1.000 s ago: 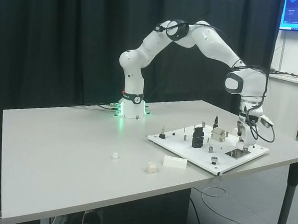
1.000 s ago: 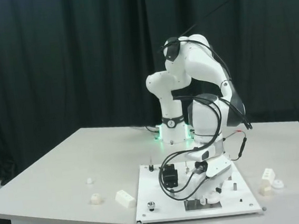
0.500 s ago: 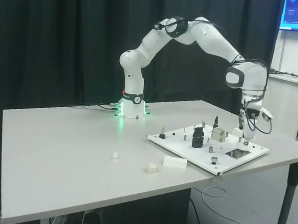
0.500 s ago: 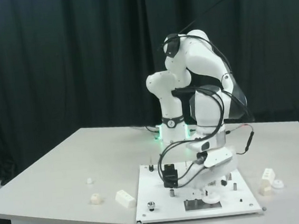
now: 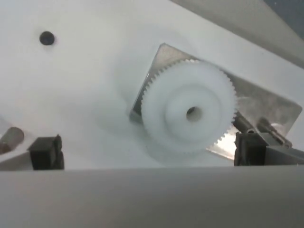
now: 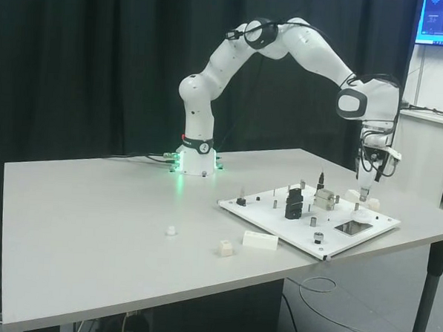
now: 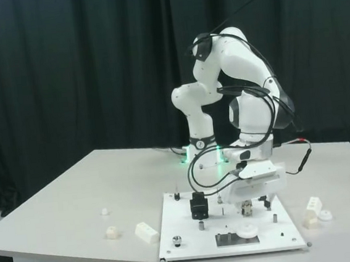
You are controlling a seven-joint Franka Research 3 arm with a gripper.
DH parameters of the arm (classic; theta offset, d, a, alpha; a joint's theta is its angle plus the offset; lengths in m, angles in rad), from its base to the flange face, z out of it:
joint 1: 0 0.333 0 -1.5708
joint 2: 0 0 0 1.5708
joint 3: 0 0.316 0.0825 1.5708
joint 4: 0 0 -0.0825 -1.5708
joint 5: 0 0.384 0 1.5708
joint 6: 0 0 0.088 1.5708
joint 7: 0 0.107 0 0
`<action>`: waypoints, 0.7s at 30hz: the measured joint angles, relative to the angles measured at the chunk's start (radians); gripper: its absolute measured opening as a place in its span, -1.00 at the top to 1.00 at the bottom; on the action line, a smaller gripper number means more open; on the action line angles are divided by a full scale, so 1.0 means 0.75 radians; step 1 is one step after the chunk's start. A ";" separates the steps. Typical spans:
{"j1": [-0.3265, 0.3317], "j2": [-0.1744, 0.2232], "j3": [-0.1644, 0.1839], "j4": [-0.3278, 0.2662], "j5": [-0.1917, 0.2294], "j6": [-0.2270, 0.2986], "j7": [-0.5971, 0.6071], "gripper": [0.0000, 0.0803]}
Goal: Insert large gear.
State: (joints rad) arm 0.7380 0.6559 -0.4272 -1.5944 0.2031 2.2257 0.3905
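One large gear (image 5: 189, 112) lies on one metal plate (image 5: 266, 107); jaws spread, empty.

the first room view is standing well back from one long edge of the bench (image 6: 92, 219), looking across it with the arm's base (image 6: 194, 158) at the far side and the white board (image 6: 308, 221) off toward the right edge. the second room view is facing the board's (image 7: 184, 229) near edge more squarely, with the base (image 7: 203, 154) straight behind it. both are sharing the whole arm, the board and most of the bench. the wrist view is looking steeply down from close above, taking in only the large gear (image 5: 189, 112) on a metal plate (image 5: 266, 107) and some surrounding board.
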 joint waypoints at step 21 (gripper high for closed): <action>0.000 0.021 0.000 -0.014 -0.018 0.021 0.093 -0.99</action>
State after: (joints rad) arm 0.7378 0.6714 -0.4274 -1.6050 0.1892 2.2414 0.4606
